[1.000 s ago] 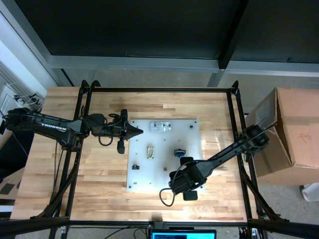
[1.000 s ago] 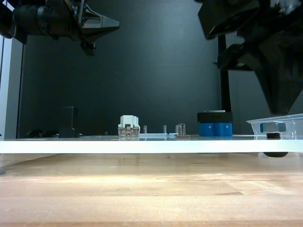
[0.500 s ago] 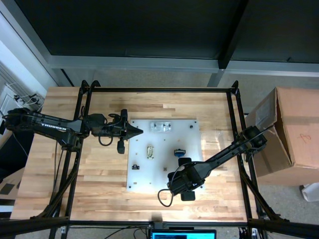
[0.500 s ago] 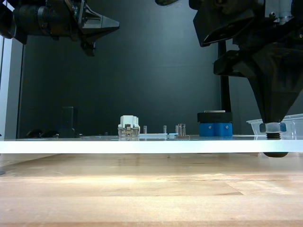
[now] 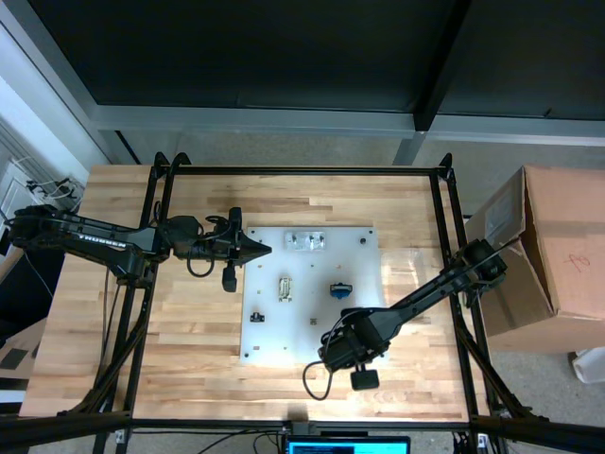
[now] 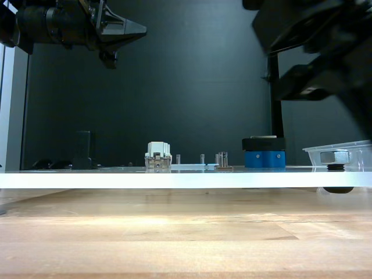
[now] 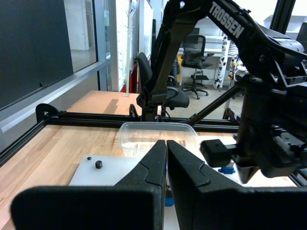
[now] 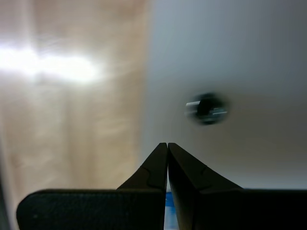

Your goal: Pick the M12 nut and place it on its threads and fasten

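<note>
The silver M12 nut (image 6: 334, 157) sits on its stud, with a sliver of black ribs (image 6: 334, 167) showing under it. In the right wrist view the nut (image 8: 207, 108) looks blurred and lies free on the white board (image 8: 249, 57), a short way beyond the fingertips. My right gripper (image 8: 167, 144) is shut with nothing in it. It hovers over the board's near right part (image 5: 342, 352), where the arm hides the nut. My left gripper (image 5: 261, 250) hangs high over the board's left edge, shut and holding nothing (image 7: 166, 142).
A clear tray (image 7: 158, 134) stands right of the board, behind the stud in the low view (image 6: 349, 150). A blue block with a black cap (image 6: 264, 152), a white connector (image 6: 158, 156) and small pins stand on the board. A cardboard box (image 5: 548, 255) sits beyond the table's right side.
Half a second ago the right gripper's tips touched the top of the nut; now they have lifted off and the wrist has turned. The nut stays on its stud. The left arm is still.
</note>
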Controlling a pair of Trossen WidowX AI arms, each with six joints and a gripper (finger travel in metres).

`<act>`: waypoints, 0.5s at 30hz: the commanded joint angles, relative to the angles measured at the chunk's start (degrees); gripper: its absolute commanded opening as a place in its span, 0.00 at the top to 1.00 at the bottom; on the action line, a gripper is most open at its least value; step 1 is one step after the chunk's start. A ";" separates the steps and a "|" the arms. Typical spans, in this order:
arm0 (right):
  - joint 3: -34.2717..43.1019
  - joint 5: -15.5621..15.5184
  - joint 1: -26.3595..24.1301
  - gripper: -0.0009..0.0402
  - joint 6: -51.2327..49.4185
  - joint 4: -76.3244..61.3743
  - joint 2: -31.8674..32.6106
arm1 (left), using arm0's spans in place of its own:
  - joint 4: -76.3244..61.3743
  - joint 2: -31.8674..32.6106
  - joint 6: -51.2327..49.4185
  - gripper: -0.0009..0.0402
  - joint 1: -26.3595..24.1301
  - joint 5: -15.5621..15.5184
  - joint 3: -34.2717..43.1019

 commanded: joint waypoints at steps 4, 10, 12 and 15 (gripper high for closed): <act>0.07 8.17 -0.02 0.98 2.36 -0.66 -0.48 | 0.00 0.02 0.00 0.98 0.00 0.00 0.02; -0.52 10.16 0.00 0.98 2.75 1.27 -0.48 | 0.00 0.02 0.00 0.98 0.02 0.00 0.02; -1.22 10.14 0.00 0.98 2.86 2.56 -0.48 | 0.02 0.02 0.00 0.98 0.00 0.02 0.02; -2.03 10.08 0.02 0.98 3.21 3.13 -0.48 | 0.00 0.02 0.00 0.98 0.00 0.00 0.00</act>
